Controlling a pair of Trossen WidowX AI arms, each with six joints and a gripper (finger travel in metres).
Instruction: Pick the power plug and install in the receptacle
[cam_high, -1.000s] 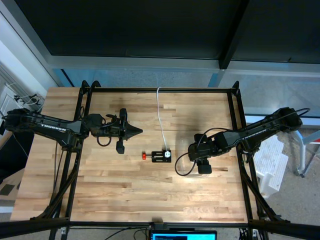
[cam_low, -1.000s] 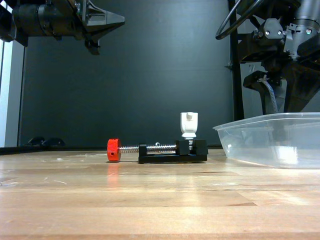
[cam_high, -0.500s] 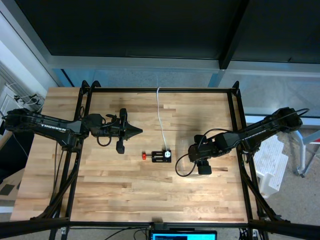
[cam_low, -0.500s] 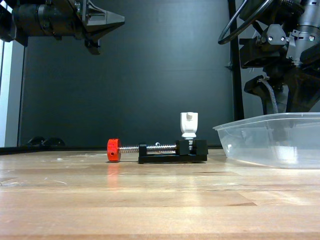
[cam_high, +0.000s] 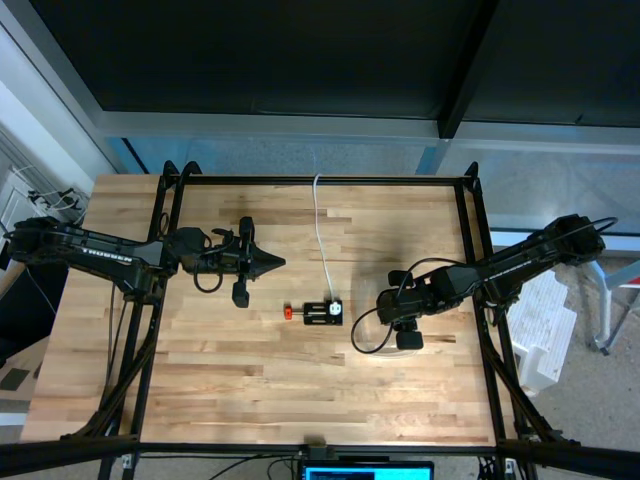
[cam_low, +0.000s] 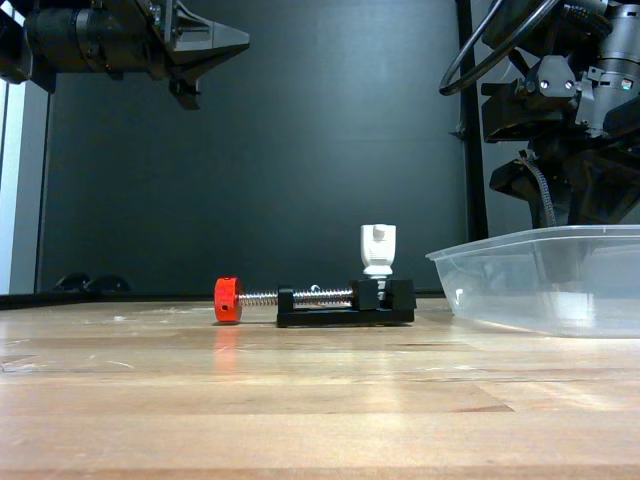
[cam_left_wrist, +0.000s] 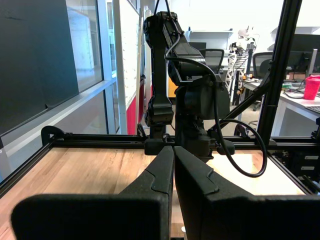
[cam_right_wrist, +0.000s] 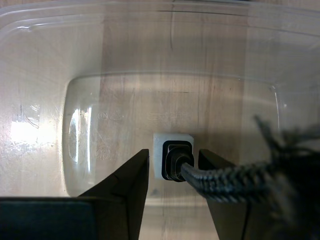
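Change: right tool (cam_right_wrist: 173, 154) sunk lower in tray (cam_right_wrist: 50, 30), spread astride plug (cam_right_wrist: 175, 163) | left tool (cam_left_wrist: 173, 155) together, parked above bench (cam_high: 250, 380) | grasp looks next.

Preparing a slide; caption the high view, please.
Right gripper open over the tiny black plug in the clear rectangular plastic tray; left gripper shut, parked above the wooden table's left.

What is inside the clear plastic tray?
Small black power plug with braided cable, covering part of a white-grey cube, between the right gripper's open fingers. Shut left gripper hangs outside, far left.
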